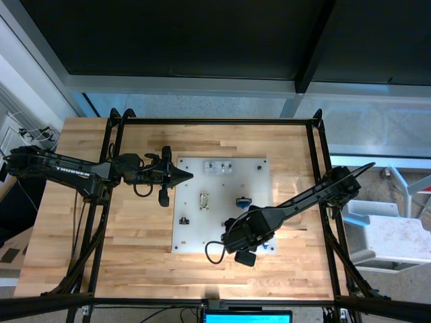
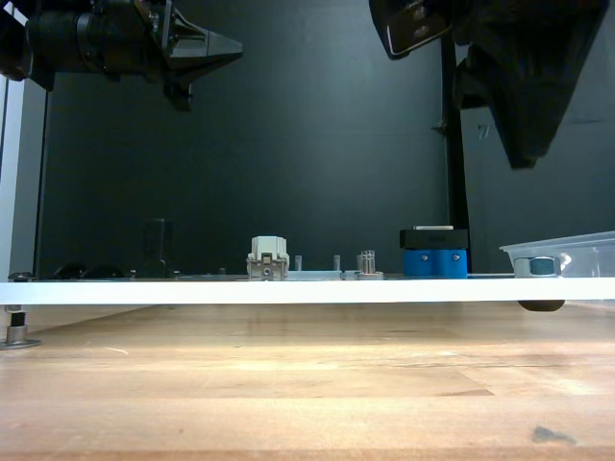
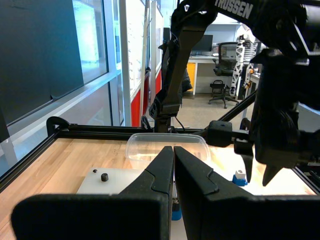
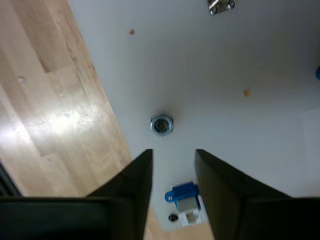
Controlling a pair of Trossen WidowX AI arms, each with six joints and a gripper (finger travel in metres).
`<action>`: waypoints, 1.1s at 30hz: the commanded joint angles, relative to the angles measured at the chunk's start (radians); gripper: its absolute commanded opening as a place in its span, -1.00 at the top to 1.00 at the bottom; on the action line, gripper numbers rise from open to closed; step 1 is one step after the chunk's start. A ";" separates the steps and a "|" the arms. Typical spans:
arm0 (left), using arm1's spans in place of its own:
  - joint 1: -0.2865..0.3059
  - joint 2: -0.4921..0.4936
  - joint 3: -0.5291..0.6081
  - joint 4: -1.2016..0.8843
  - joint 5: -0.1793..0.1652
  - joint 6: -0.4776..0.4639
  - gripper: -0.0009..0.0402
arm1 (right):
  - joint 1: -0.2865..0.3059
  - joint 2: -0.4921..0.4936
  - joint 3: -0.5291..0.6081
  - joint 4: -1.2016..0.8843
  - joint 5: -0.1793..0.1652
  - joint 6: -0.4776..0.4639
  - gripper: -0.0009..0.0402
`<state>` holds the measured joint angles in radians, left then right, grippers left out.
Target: Unfasten the M12 fastener and place in the container
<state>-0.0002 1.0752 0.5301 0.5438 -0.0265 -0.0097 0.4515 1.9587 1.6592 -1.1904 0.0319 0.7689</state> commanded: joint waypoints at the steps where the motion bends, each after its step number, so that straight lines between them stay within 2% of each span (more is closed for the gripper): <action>1: 0.000 0.000 0.000 0.000 0.000 0.000 0.96 | 0.000 0.016 -0.005 0.022 0.006 -0.016 0.13; 6: 0.000 0.000 0.000 0.000 0.000 0.000 0.96 | 0.001 0.041 -0.018 0.056 0.002 -0.027 -0.09; 11: 0.000 0.000 0.000 0.000 0.000 0.000 0.96 | 0.004 0.039 -0.070 0.110 -0.007 -0.024 -0.18; 30: 0.000 0.000 0.000 0.000 0.000 0.000 0.96 | 0.005 0.039 -0.180 0.227 0.001 -0.063 -0.19; 33: 0.000 0.000 0.000 0.000 0.000 0.000 0.96 | 0.005 0.039 -0.188 0.243 0.001 -0.063 -0.14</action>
<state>-0.0002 1.0752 0.5297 0.5442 -0.0269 -0.0093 0.4564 1.9968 1.4742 -0.9581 0.0330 0.7044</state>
